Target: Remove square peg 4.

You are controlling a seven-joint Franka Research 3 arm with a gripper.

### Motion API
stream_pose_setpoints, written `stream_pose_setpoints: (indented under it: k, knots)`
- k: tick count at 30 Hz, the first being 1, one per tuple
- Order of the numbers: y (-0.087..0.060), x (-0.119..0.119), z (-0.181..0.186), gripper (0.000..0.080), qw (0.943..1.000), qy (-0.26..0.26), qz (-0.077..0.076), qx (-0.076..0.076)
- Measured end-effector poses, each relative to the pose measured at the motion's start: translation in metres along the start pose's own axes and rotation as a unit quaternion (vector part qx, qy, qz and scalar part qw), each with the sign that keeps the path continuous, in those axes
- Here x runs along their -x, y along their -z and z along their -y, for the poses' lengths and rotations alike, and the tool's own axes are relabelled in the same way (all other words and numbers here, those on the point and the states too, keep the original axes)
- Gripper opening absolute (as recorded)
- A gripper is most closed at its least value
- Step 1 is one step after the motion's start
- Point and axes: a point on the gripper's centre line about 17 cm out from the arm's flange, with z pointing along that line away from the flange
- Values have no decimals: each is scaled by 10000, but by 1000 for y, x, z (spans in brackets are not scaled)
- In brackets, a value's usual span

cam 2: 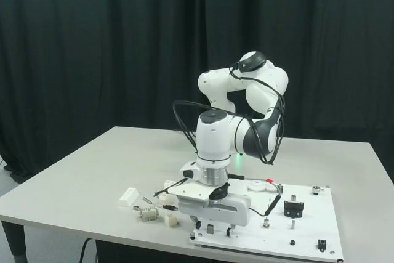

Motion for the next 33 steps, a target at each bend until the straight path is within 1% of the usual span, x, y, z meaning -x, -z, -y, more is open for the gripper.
stream_pose_setpoints:
  k: [6, 7, 12, 13, 18, 19, 21, 27, 28, 33]
  knots:
    - [-1, -1, -1, 800, 10000, 10, -21, 32]
    - [-1, -1, -1, 665, 10000, 13, -21, 36]
    - [-2, -1, -1, 665, 10000, 18, -22, 49]
    - [-2, -1, -1, 502, 10000, 9, -22, 49]
    - [-3, -1, -3, 502, 10000, -52, -22, 73]
    - [-3, -1, -5, 322, 9999, -57, -20, 97]
    - [-3, -1, -8, 322, 9999, -68, -12, 138]
    - [-3, -2, -9, 322, 9999, -70, -10, 138]
    - [-3, -2, -9, 158, 9999, -70, -10, 138]
    - [-3, -2, -9, 158, 9999, -71, -10, 138]
